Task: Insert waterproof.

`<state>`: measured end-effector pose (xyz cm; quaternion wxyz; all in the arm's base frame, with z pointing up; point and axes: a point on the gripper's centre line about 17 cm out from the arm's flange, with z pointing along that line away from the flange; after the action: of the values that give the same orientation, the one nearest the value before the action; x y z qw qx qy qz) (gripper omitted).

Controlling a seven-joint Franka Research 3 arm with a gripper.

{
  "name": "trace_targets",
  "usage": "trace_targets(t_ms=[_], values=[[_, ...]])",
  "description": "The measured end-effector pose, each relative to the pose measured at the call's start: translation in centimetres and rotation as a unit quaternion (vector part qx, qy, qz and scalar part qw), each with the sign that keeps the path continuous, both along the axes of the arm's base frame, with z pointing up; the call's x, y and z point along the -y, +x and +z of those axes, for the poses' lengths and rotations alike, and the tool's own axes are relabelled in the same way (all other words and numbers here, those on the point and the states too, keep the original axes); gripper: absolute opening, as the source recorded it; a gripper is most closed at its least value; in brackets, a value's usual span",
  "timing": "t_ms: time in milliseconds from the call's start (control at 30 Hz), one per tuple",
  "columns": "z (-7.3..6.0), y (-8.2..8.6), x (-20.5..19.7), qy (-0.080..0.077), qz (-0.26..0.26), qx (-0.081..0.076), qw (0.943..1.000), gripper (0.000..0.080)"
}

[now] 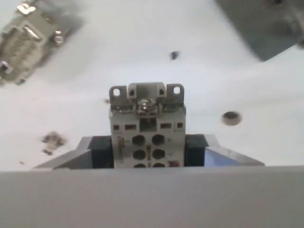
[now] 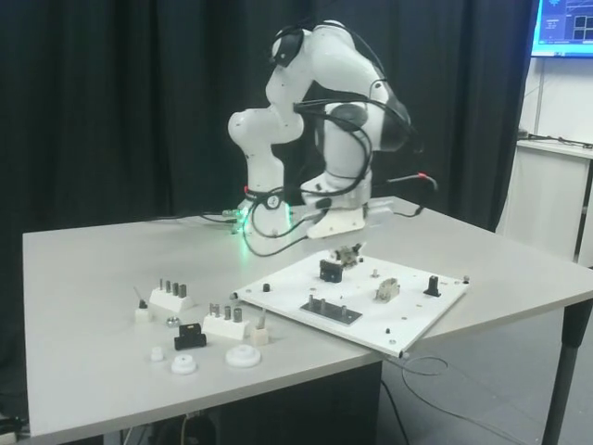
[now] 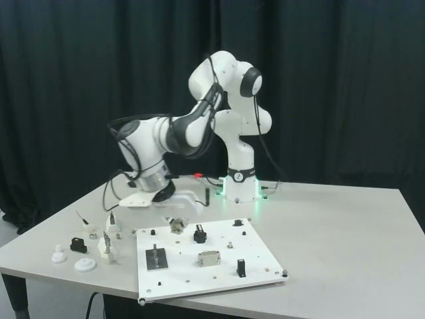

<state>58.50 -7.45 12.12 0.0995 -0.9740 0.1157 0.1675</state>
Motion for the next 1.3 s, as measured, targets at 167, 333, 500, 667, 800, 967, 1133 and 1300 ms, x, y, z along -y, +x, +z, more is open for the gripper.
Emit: trace_targets(t_ms=[167, 333, 500, 667, 800, 967, 1133, 1300], values=[[0.2, 0.0, -2.4, -0.028, -0.033, -0.004, 0.999, 0.0311], [0.3, 0.4, -4.3, -0.057, -0.065, 0.001, 0.9963, 0.0311], [0.4, 1.0, -5.5, -0.087, -0.105, 0.008, 0.9906, 0.031], [0.4, 1.6, -6.2, -0.109, -0.143, 0.017, 0.9835, 0.031], [0.4, 2.3, -6.6, -0.122, -0.187, 0.022, 0.9745, 0.031], [0.3, 3.1, -7.1, -0.134, -0.232, 0.029, 0.9629, 0.031], [0.0, 3.9, -7.6, -0.147, -0.282, 0.037, 0.9475, 0.031], [-0.4, 4.5, -8.1, -0.163, -0.317, 0.049, 0.9331, 0.031]])
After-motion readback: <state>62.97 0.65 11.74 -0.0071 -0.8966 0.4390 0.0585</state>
